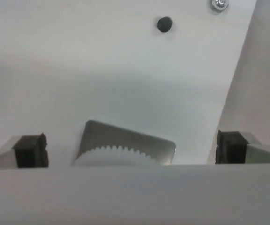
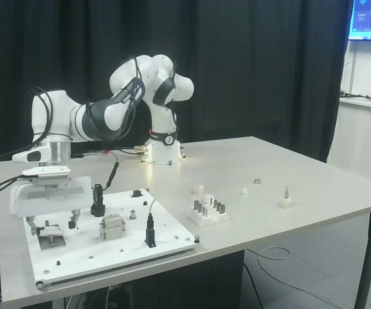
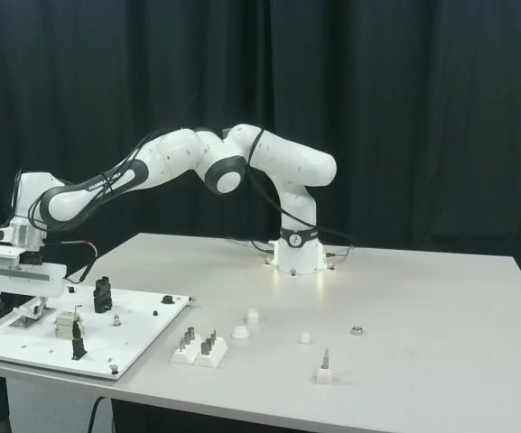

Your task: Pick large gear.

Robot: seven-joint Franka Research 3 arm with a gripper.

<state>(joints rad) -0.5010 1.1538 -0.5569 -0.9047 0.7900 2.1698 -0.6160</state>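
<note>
large gear (image 1: 113, 155) sits on a grey metal block (image 1: 125, 140) on the white board (image 1: 102, 61), between the wide-spread fingers of the gripper (image 1: 130, 149). from here i'd worry the pads (image 1: 30, 151) catch the block's edge or slip on the teeth.

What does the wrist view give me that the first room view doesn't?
Wrist only: the large gear's white teeth on a grey metal plate, between the open gripper's black fingertips.
First room only: the whole arm, grey table, peg block.
Both: the white board under the gripper.
</note>
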